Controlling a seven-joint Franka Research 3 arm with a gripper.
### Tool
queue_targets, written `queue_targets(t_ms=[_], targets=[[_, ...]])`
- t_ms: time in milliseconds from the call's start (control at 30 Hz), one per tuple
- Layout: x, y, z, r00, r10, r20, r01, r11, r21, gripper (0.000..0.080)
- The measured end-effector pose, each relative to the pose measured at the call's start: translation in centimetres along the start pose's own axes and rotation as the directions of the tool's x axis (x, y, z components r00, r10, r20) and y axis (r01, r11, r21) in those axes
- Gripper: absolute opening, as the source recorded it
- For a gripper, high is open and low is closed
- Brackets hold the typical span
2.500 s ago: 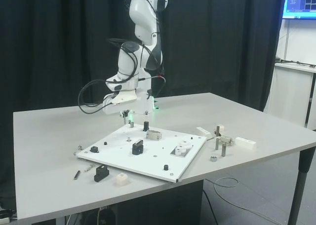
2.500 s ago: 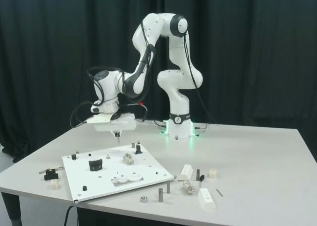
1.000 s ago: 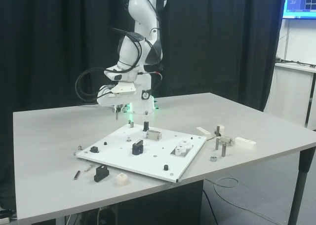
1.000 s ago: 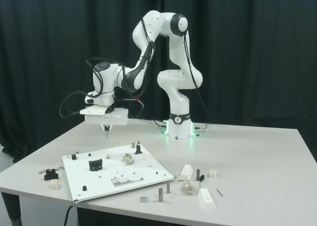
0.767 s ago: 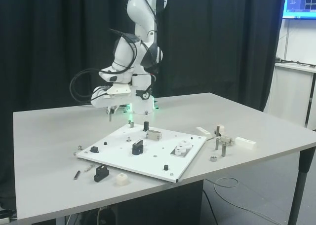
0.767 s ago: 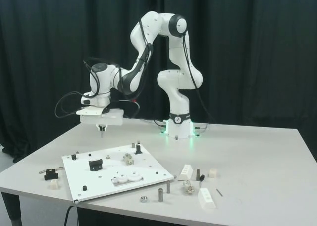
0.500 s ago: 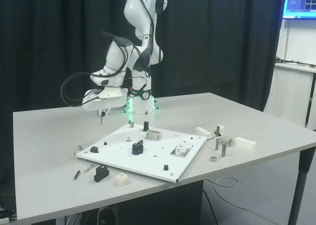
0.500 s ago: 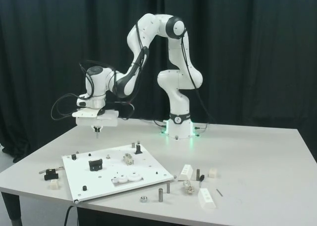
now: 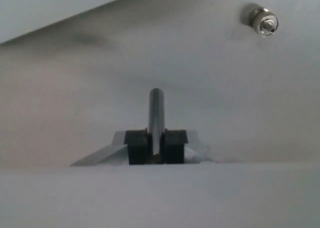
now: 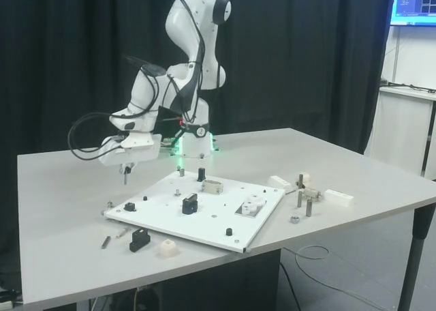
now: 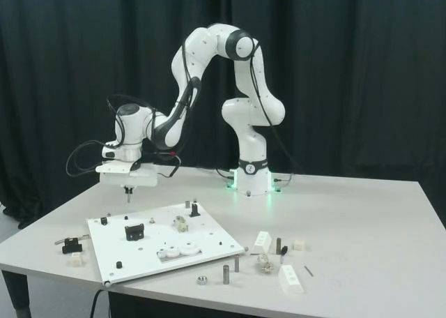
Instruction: Place round peg 2.
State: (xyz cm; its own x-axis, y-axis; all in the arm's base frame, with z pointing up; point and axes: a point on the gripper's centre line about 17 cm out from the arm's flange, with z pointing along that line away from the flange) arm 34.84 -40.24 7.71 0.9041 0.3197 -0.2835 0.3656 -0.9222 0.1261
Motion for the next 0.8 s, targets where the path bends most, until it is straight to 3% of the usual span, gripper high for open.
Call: queue_targets(t_ms=[433, 800], targets=[[0.8, 0.8, 2.7, 1.0, -0.005, -0.008, 0.004, 1.0, -0.031, 0.0066], [1.0, 0.6, 3.8, 1.0, -0.009, 0.001, 0.009, 1.0, -0.023, 0.0066]])
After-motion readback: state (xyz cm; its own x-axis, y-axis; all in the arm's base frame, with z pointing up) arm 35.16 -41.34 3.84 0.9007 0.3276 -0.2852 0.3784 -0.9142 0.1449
